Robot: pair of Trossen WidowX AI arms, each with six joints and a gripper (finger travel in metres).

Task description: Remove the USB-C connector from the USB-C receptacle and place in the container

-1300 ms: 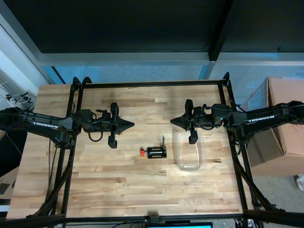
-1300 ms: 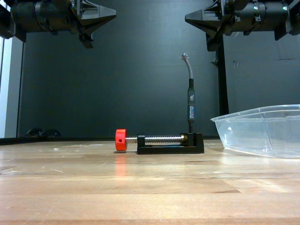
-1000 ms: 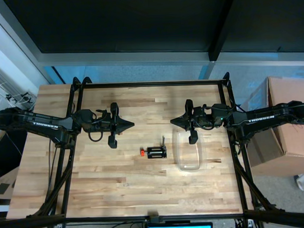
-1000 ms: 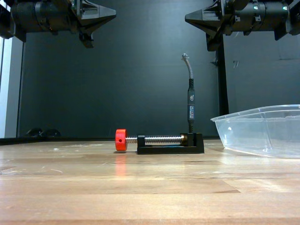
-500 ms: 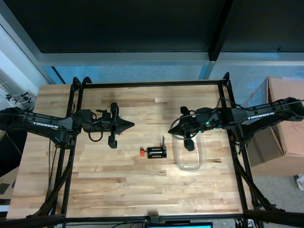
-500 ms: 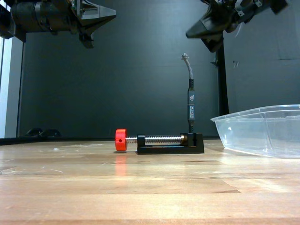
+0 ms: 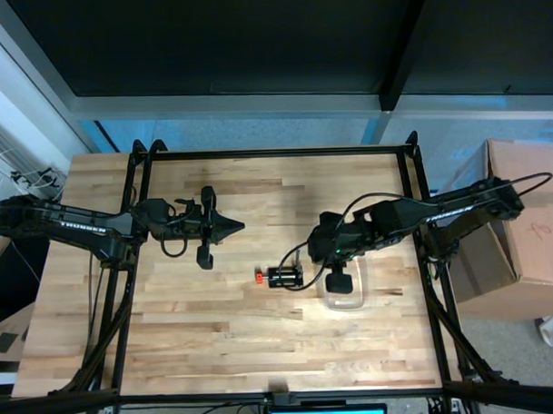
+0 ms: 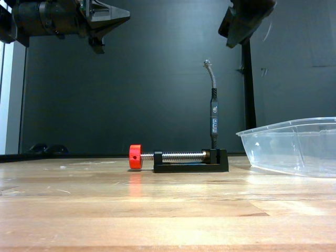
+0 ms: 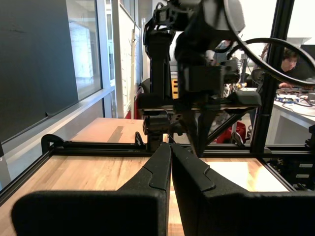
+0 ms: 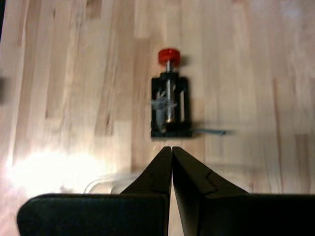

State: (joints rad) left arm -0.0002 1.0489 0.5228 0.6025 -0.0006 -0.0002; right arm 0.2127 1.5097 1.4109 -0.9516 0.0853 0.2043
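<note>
The USB-C connector [image 8: 214, 118] was seen seated upright in the USB-C receptacle [image 8: 216, 153] mid-table, removal and placing in the container [image 8: 294, 142] judged undone; the right gripper [image 10: 172, 147] was held above it, the left gripper [image 9: 171, 145] toward the table's left edge, both jaws pressed together.

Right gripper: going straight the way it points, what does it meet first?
Probably the black clamp or the cable standing plugged in it; depth is unclear. The right gripper is shut, angled down above the clamp. The left gripper, shut, hangs high at the left.
</note>
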